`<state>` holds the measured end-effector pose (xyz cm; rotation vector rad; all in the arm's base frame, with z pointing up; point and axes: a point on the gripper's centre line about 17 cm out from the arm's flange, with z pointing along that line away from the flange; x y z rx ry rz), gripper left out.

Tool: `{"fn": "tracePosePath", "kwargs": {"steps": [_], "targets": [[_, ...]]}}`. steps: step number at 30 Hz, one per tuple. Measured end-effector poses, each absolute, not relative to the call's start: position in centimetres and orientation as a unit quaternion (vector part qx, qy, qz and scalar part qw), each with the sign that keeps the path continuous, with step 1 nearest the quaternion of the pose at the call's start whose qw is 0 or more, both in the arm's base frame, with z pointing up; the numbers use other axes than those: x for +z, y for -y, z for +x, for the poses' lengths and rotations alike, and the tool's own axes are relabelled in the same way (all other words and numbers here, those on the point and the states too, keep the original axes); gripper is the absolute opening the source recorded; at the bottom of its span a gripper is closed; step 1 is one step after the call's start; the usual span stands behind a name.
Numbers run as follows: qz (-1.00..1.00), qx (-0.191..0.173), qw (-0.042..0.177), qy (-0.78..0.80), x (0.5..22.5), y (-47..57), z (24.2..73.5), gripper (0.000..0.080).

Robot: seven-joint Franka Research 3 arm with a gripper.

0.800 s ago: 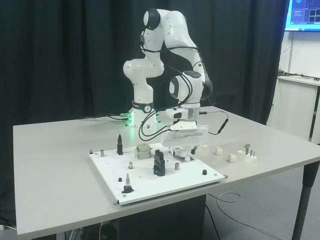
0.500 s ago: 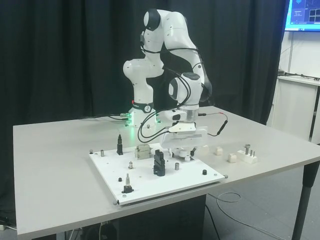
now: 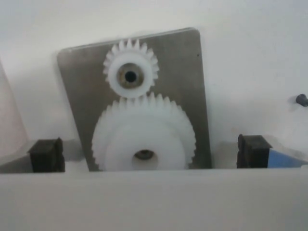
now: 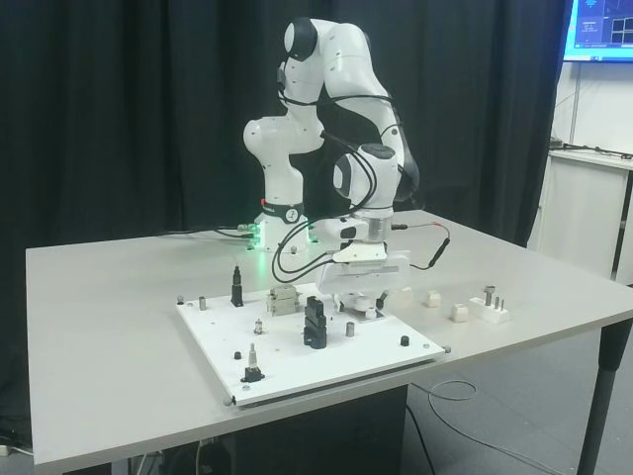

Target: Insert medium gear.

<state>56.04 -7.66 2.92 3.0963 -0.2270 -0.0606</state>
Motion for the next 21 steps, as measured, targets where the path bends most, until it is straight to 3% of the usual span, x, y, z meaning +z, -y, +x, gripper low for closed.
{"fn": "tracePosePath", "kwargs": {"steps": [21], "targets": [[0.997, -0.02, 0.012, 0.071, 4.3, 7.2, 56.1, 0.08]]}}
